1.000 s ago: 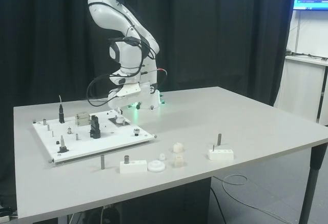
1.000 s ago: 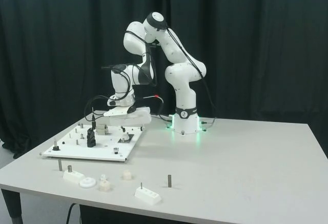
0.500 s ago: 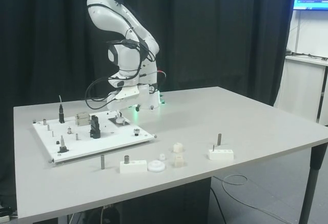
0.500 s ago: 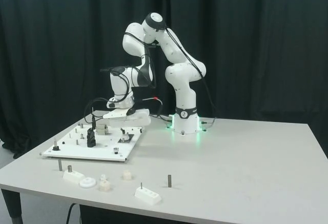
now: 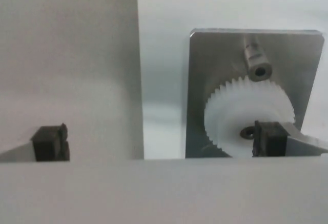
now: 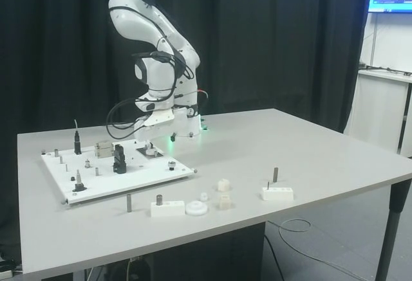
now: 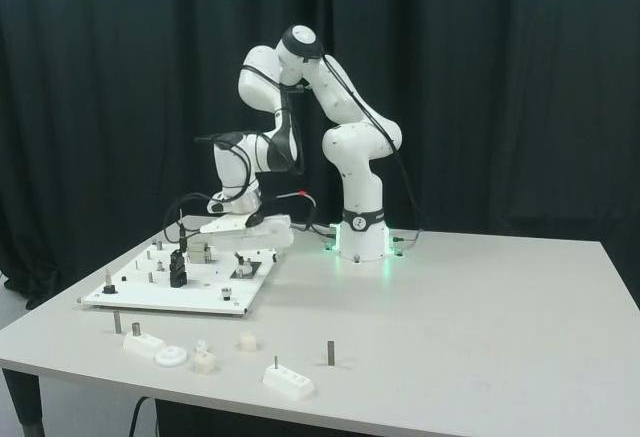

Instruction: Insert medium gear.

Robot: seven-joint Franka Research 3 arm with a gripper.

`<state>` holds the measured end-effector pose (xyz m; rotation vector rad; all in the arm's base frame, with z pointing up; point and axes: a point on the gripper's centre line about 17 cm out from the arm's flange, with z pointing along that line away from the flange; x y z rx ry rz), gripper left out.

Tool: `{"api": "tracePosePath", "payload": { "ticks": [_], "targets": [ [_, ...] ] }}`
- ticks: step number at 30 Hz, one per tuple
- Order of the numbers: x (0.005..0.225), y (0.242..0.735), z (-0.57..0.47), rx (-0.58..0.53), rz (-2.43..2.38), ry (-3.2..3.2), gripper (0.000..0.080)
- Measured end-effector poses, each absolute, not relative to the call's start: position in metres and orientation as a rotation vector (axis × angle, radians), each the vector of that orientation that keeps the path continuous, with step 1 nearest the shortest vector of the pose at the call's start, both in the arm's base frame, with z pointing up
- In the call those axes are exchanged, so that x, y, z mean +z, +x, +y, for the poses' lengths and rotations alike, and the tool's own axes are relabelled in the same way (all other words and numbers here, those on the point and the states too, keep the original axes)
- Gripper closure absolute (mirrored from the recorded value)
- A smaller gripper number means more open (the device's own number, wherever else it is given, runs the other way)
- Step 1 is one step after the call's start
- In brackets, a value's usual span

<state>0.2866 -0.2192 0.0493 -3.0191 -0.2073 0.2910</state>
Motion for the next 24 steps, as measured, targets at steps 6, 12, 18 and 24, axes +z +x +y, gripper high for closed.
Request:
{"api": "tracePosePath", "payload": {
  "ticks": [6,12,18,24],
  "targets": [
    [0.046,0.286,-0.222,0.282,-0.203,-3.021,0.0003],
    [0.046,0.287,-0.221,0.282,-0.206,-3.022,0.0003],
    [0.049,0.292,-0.217,0.275,-0.231,-3.024,0.0003],
    [0.061,0.299,-0.216,0.287,-0.272,-3.05,0.0003]
  ]
}}
